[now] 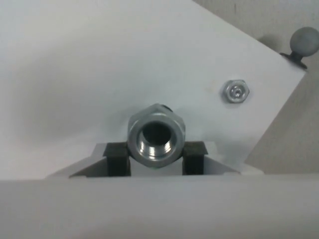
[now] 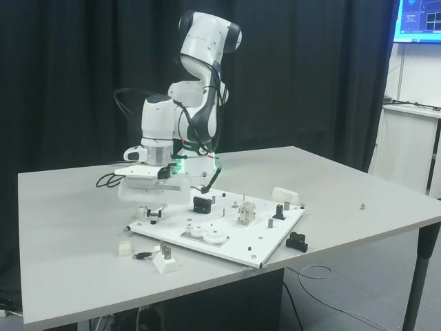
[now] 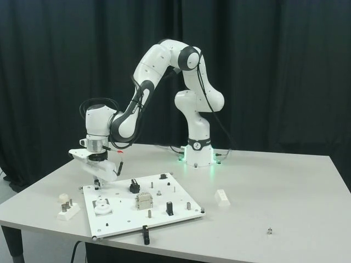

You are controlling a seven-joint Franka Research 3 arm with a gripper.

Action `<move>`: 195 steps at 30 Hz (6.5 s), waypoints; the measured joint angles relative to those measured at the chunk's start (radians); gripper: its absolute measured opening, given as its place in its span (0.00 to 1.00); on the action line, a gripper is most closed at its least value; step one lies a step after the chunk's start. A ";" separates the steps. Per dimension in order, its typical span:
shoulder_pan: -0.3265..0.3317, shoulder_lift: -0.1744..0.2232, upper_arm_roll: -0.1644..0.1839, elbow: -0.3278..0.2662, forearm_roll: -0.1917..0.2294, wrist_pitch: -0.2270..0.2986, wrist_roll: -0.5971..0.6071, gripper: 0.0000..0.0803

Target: Insert bolt 4.

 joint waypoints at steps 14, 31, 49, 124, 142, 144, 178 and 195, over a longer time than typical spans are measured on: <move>-0.001 0.004 0.000 0.000 0.001 0.012 -0.004 0.28; -0.001 0.003 -0.005 -0.001 0.029 -0.007 -0.002 0.28; -0.002 0.005 -0.007 0.000 0.063 -0.006 0.004 0.28; 0.004 0.034 -0.019 0.064 0.054 -0.099 0.738 0.28; 0.011 0.039 -0.020 0.070 0.045 -0.094 1.056 0.28; 0.011 0.038 -0.020 0.070 0.045 -0.093 1.081 0.28; 0.015 0.048 -0.021 0.081 0.045 -0.099 1.429 0.28; 0.012 0.051 -0.025 0.084 0.100 -0.100 1.605 0.28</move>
